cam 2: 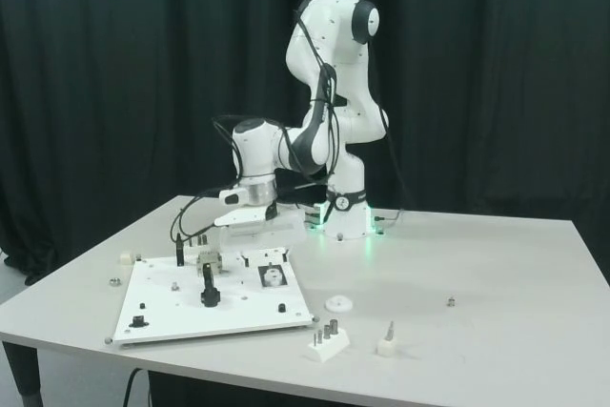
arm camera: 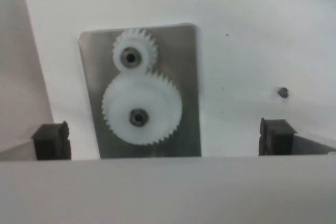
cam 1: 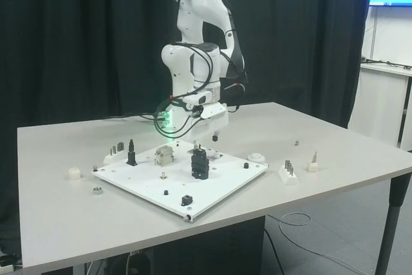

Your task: Pick large gear.

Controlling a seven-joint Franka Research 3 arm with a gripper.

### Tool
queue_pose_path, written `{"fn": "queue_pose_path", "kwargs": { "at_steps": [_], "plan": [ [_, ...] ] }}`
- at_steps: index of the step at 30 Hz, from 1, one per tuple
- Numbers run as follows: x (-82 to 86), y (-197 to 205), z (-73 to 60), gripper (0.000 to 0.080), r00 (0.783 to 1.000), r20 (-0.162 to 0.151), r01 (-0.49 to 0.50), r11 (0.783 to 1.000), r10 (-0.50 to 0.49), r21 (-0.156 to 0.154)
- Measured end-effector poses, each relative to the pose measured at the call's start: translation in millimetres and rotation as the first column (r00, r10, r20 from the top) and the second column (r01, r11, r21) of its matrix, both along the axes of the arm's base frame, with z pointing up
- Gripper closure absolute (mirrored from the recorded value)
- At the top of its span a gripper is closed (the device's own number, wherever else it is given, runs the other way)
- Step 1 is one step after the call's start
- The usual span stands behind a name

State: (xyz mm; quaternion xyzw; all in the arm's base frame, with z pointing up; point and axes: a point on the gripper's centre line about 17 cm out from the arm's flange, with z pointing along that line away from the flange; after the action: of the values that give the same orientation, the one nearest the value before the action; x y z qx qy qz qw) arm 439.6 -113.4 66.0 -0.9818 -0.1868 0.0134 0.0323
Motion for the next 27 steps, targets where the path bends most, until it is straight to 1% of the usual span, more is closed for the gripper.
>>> {"fn": "queue_pose_path", "kwargs": {
  "at_steps": [8, 17, 27],
  "plan": [
    [0.5, -2.1, 7.3, 0.0003, 1.0, 0.003, -0.001, 1.0, 0.001, 0.009],
    [1.4, -2.9, 10.8, 0.0003, 1.0, 0.005, 0.0, 1.0, 0.0, 0.013],
    [6.2, -3.5, 15.3, 0.0003, 1.0, 0.012, -0.001, 1.0, 0.001, 0.014]
  ]
}}
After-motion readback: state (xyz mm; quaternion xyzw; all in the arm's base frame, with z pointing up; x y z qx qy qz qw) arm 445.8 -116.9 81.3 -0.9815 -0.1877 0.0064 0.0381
